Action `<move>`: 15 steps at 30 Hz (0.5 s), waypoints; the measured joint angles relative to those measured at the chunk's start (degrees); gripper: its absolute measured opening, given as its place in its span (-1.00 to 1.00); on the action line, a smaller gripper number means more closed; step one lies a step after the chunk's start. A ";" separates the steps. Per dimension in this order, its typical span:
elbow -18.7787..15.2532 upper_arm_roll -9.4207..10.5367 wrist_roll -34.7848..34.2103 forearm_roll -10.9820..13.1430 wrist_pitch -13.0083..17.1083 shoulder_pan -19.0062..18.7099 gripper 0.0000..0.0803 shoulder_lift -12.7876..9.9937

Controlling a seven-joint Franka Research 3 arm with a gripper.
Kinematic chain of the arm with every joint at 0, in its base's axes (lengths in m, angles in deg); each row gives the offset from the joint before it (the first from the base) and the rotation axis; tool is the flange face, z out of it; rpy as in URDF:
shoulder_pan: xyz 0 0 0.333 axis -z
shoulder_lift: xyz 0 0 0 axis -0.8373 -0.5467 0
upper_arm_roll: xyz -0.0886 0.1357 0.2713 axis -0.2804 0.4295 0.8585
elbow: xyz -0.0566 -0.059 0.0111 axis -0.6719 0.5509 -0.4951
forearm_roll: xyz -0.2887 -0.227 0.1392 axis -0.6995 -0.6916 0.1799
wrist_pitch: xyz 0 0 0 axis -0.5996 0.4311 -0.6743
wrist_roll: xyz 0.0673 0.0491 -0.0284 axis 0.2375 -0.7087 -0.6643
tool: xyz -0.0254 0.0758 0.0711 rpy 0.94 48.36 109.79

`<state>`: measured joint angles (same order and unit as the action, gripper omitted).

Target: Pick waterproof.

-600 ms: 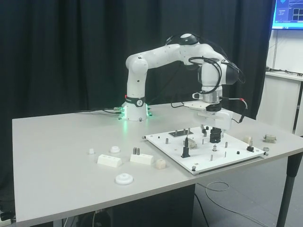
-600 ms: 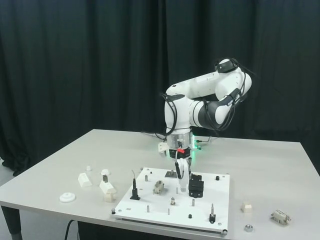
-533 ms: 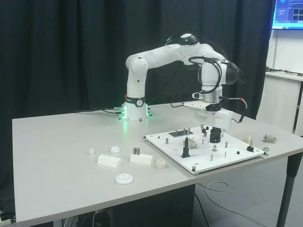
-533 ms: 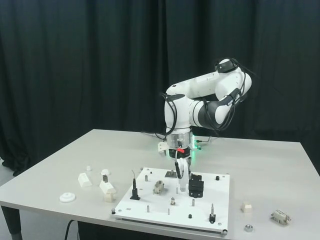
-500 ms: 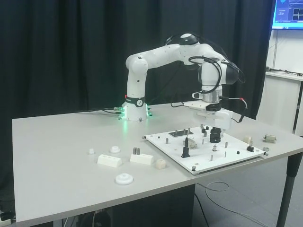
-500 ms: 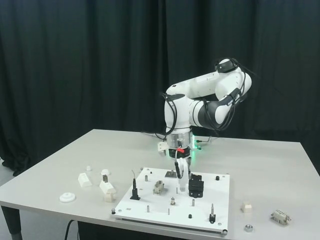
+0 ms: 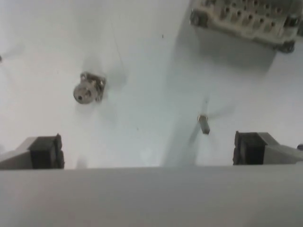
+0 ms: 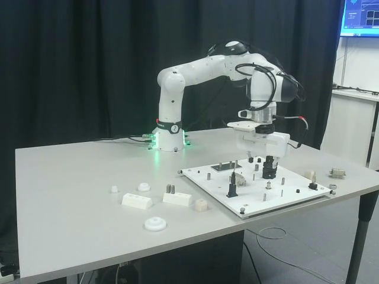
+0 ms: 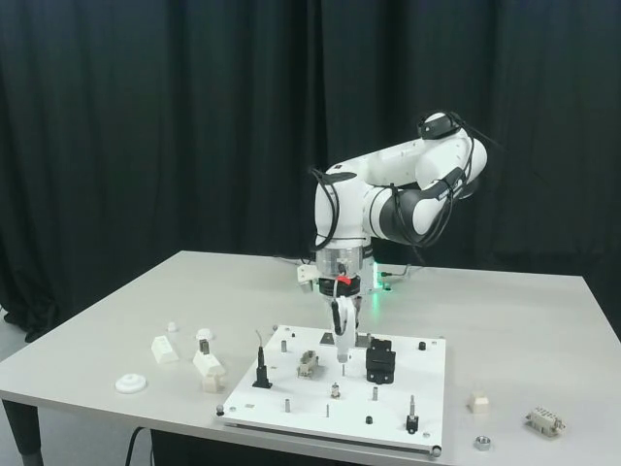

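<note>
Robotics lab: black curtains (image 9: 146, 116), grey table (image 8: 71, 177), white assembly board (image 9: 388, 408).

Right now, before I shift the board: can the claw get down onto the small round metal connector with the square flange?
Probably yes. The claw hangs open above the white board, and the small round metal connector stands alone, apart from the thin pin; only a sideways shift is needed.

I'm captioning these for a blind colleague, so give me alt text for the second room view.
A white robot arm reaches down over a white board on a grey table, its gripper just above the board's small upright fittings, beside a black block. Small white parts lie on the table beside the board, against a black curtain.
</note>
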<state>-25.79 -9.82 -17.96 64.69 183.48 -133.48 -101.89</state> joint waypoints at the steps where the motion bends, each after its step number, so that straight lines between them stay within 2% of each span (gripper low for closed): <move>1: 0.00 -0.19 0.29 -0.11 0.01 0.06 0.99 0.00; 15: 0.65 -1.89 4.51 -0.91 0.91 2.08 0.99 0.00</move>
<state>-25.14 -11.71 -13.45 63.79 184.39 -131.41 -101.89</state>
